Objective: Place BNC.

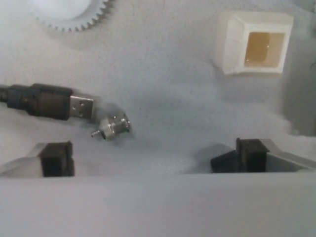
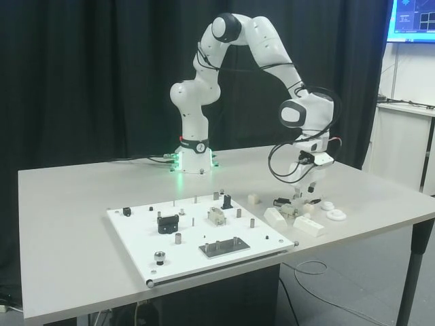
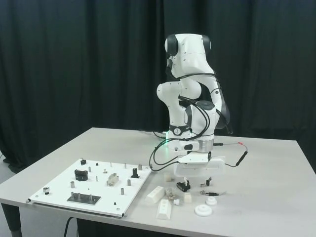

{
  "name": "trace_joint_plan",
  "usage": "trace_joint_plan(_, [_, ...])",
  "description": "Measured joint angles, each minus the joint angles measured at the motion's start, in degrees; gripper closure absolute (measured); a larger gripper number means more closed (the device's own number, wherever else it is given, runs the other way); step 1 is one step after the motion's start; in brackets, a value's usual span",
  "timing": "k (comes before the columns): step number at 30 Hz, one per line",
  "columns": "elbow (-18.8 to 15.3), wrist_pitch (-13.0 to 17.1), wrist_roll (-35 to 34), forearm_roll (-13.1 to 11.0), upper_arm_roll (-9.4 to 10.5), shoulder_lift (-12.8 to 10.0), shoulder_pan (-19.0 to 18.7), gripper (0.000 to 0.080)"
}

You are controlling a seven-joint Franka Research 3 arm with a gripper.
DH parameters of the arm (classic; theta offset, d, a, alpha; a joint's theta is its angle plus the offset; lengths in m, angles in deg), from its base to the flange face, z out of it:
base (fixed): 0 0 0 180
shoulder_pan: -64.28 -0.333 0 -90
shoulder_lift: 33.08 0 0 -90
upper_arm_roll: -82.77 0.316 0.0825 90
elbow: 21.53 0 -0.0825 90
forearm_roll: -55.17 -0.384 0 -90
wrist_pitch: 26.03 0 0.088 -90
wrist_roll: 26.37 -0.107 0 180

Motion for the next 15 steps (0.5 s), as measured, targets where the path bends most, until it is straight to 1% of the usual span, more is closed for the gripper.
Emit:
trace_joint_plan(4, [0.21, -0.19, 0.00, 0.00, 0.00, 0.00, 0.05, 0.0180])
trace_joint_plan(5, [0.27, -0.28, 0.00, 0.00, 0.00, 0.00, 0.06, 0.0037])
trace_joint_plan(9, [0.52, -0.66, 0.00, 0.00, 0.00, 0.00, 0.07, 0.0037])
trace_joint_plan(10, [0.59, -0.73, 0.00, 0.00, 0.00, 0.00, 0.07, 0.0009])
trace_joint_plan(15, [0.91, -1.03, 0.00, 0.00, 0.00, 0.00, 0.09, 0.0009])
